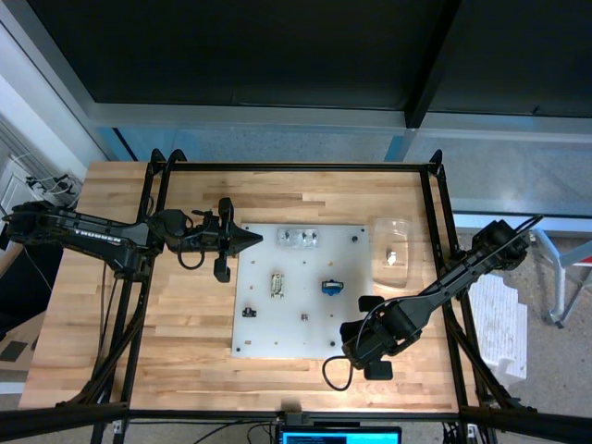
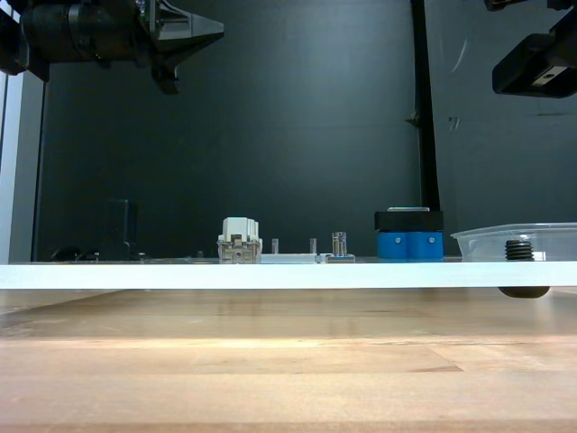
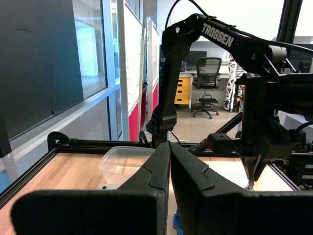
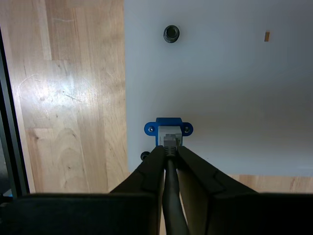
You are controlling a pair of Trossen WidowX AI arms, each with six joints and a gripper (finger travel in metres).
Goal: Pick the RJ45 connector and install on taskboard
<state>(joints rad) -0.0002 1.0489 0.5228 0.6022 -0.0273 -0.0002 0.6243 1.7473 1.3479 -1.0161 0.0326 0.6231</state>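
My right gripper [image 4: 168,151] is shut on the RJ45 connector [image 4: 169,141], a tiny whitish plug with a dark cable running back between the fingers. It hangs well above the white taskboard [image 1: 277,324], in line with a blue fitting [image 4: 168,129] near the board's edge. In the high view the right gripper [image 1: 361,344] hovers over the board's near right part. The left wrist view shows it pointing down, the plug's tip [image 3: 250,185] peeking out below. My left gripper [image 1: 255,239] is shut on nothing, held high over the board's far left corner.
A clear plastic tray [image 1: 393,242] with a small whitish piece inside sits right of the board. On the board stand silver blocks [image 1: 300,239], a beige connector [image 1: 276,284] and the blue fitting [image 1: 330,288]. A black frame rail [image 1: 442,240] borders the right side.
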